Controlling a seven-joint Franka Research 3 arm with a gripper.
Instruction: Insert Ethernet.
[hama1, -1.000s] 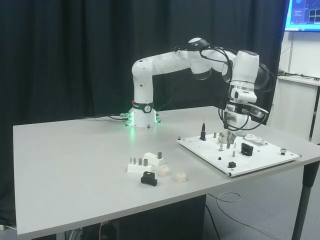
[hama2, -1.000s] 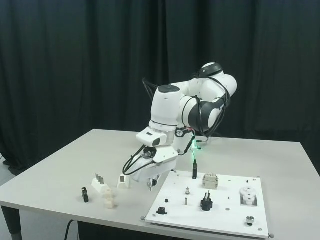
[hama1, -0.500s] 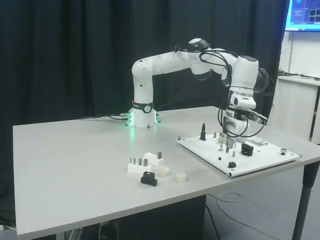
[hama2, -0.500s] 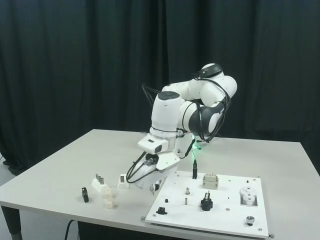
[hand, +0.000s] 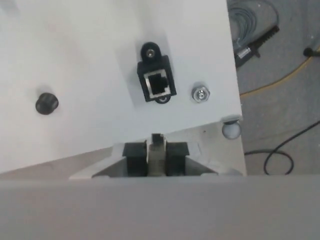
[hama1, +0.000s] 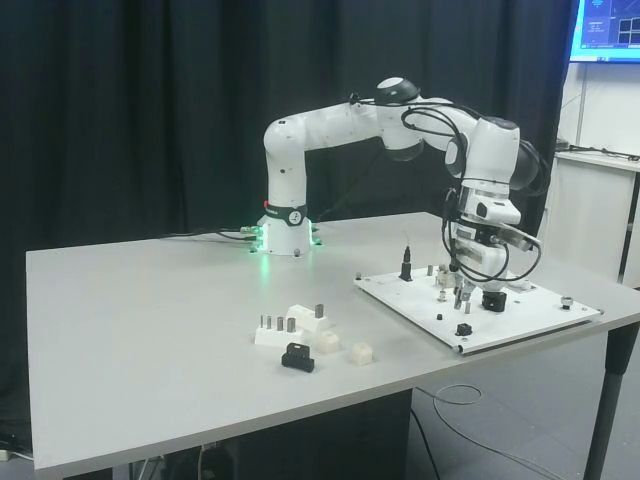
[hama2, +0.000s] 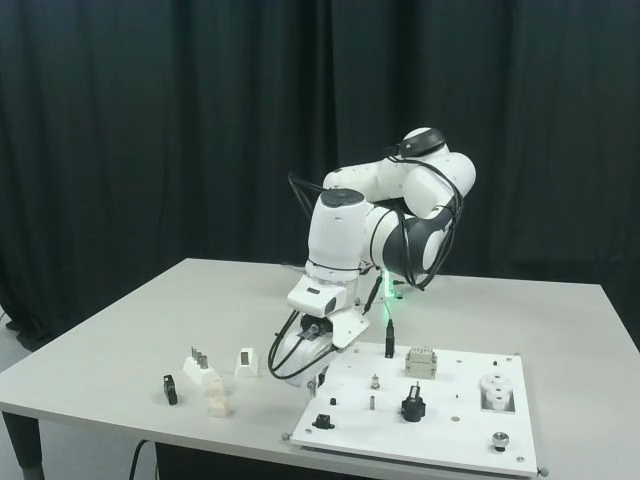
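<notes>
The black Ethernet socket (hand: 156, 82) is bolted to the white board (hand: 90, 45) near one of its corners; it also shows as the Ethernet socket (hama1: 464, 329) and the Ethernet socket (hama2: 322, 420) in the room views. My gripper (hand: 156, 152) is shut on a small grey Ethernet plug (hand: 156, 150), held between the black fingers (hand: 134, 157). The plug hangs over the board's edge, a short way off the socket and roughly in line with its opening. From the room, the gripper (hama1: 462, 292) is low over the board, and the gripper (hama2: 313, 380) sits at the board's left side.
A black knob (hand: 46, 103), a bolt (hand: 199, 93) and the board's foot (hand: 230, 130) lie close to the socket. An upright black connector (hama2: 389, 345), a black block (hama2: 411, 407) and a grey connector (hama2: 421, 362) stand on the board. White blocks (hama2: 200, 368) sit on the table (hama2: 150, 330).
The wrist has swung round and come lower, carrying the plug from above the board's middle to the edge by the socket's corner.
</notes>
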